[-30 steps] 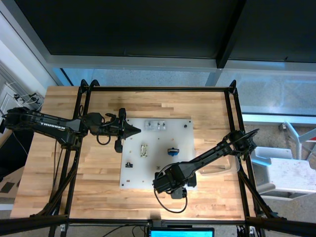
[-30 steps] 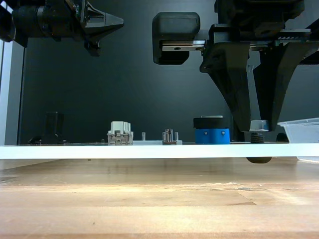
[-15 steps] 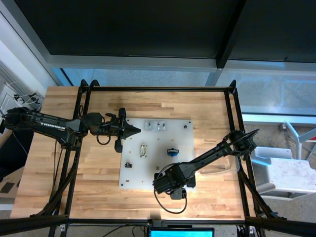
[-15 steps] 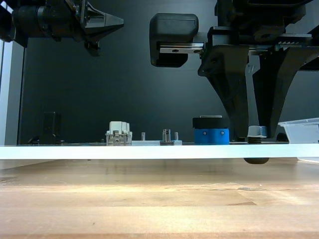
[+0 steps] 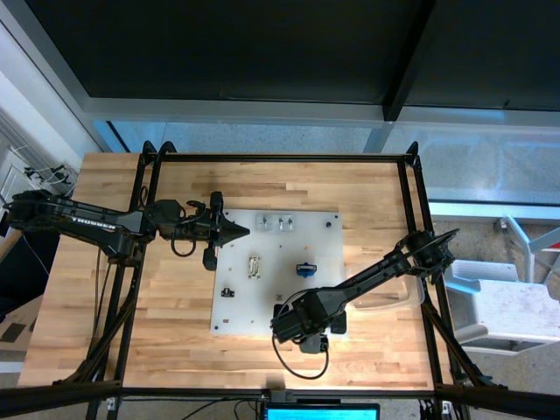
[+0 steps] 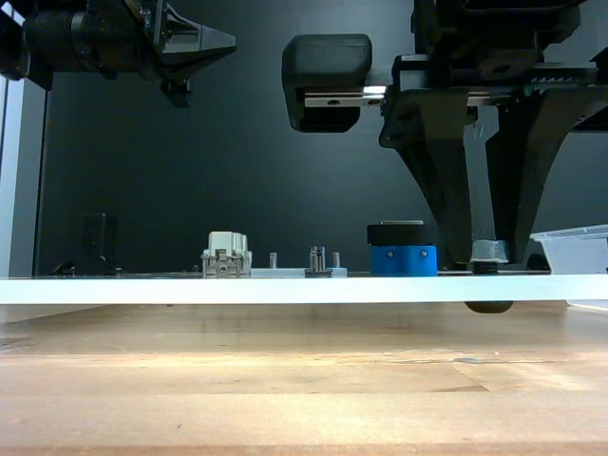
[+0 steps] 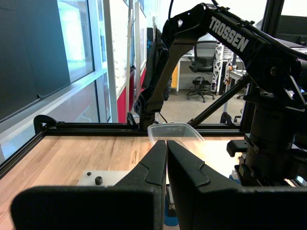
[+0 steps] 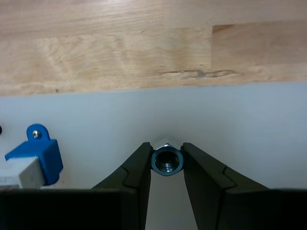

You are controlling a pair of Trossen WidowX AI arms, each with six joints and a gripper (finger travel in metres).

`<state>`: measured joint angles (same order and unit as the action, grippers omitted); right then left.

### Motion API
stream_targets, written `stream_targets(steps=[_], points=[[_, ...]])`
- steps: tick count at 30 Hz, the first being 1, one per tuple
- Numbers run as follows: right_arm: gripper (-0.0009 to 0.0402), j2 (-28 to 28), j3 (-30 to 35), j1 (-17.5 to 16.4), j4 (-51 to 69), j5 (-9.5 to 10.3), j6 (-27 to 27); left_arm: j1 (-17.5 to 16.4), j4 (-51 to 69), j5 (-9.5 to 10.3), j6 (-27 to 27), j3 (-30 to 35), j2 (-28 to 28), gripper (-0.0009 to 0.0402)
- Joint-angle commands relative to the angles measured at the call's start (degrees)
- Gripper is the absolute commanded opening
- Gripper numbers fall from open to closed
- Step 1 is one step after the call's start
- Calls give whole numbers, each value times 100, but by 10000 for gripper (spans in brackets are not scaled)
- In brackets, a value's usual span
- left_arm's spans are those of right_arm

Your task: Pick the M12 fastener and fasten on the M12 threads

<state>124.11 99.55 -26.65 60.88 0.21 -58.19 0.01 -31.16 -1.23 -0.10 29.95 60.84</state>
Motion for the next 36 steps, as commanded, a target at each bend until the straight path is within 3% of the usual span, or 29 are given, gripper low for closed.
stream_targets(steps=[1, 7, 15, 31, 36], points=[[18, 17, -11, 2, 31, -9, 269, -2, -2, -2, 0, 0, 2, 0], [18, 17, -11, 7, 7, -11, 896, 0, -2, -2, 0, 0, 2, 0], [18, 7, -11, 33, 0, -17, 2527, 0, -2, -2, 0, 0, 2, 0], [18, 4, -11, 42, -35, -15, 6701, 0, -2, -2, 0, 0, 2, 0], [18, 4, -11, 39, -50, -17, 8463, -2, -2, -2, 0, 0, 2, 0]])
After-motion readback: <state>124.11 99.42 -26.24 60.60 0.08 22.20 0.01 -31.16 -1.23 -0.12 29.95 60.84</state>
